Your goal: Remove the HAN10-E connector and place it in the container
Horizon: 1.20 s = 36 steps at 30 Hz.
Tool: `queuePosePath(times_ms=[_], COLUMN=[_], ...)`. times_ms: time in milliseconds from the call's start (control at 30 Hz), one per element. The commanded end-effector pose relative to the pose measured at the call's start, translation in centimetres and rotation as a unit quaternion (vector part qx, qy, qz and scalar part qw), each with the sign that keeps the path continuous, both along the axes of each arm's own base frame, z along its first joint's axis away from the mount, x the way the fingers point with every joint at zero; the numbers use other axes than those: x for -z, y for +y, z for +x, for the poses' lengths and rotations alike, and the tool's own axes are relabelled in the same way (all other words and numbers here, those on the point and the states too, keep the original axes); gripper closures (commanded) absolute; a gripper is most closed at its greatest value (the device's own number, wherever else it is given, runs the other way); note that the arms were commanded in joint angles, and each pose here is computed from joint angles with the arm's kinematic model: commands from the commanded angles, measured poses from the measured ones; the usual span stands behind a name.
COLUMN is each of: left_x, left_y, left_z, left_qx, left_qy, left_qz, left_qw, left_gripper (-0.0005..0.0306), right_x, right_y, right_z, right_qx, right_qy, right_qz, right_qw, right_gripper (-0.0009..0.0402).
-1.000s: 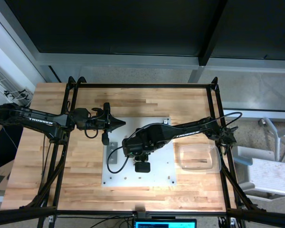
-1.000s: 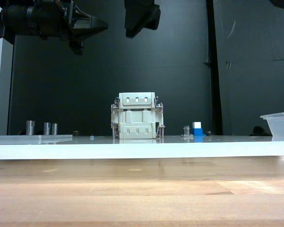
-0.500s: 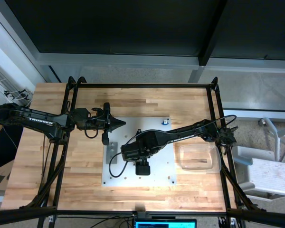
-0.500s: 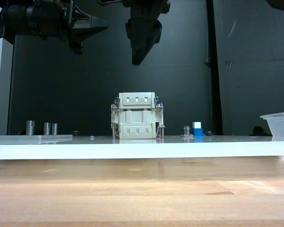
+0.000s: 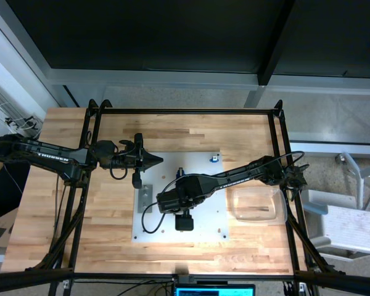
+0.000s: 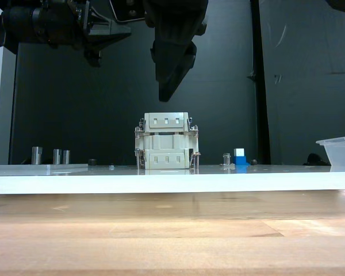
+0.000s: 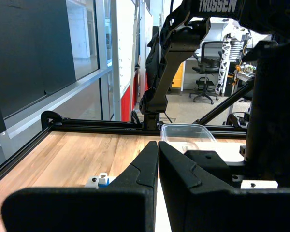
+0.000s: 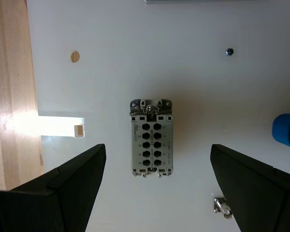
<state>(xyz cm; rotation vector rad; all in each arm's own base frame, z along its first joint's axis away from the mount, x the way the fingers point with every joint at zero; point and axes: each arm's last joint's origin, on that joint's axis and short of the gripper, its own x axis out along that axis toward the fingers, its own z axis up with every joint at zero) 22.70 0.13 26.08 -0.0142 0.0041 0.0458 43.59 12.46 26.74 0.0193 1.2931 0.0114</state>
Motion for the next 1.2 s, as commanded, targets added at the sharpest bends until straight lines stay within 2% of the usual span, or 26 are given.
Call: queuePosePath(times_ms=[33, 300, 567, 1200], left_x=[0.0, 0.0, 0.0, 0.0], left_y=[0.0, 0.0, 0.0, 0.0], left_z=[0.0, 0.0, 0.0, 0.0], left_qx=[0.0, 0.0, 0.0, 0.0], left_qy=[0.0, 0.0, 0.0, 0.0], left_qz=[0.0, 0.0, 0.0, 0.0], left_qw=[1.0, 1.0, 1.0, 1.0], left_gripper=[0.03, 0.03, 0.03, 0.03], right_x=[0.5, 2.3, 3.3, 4.1], right_y=[0.0, 0.2, 0.3, 0.5], right_z=[0.0, 0.2, 0.3, 0.3], right_qx=[0.0, -0.001, -0.003, -0.005], right_qy=[0.002, 0.001, 0.001, 0.0], right_qz=[0.0, 0.0, 0.003, 0.001], right_qw=[1.0, 1.0, 1.0, 1.0], right_gripper=[0.0088, 0.0088, 0.0089, 0.0091])
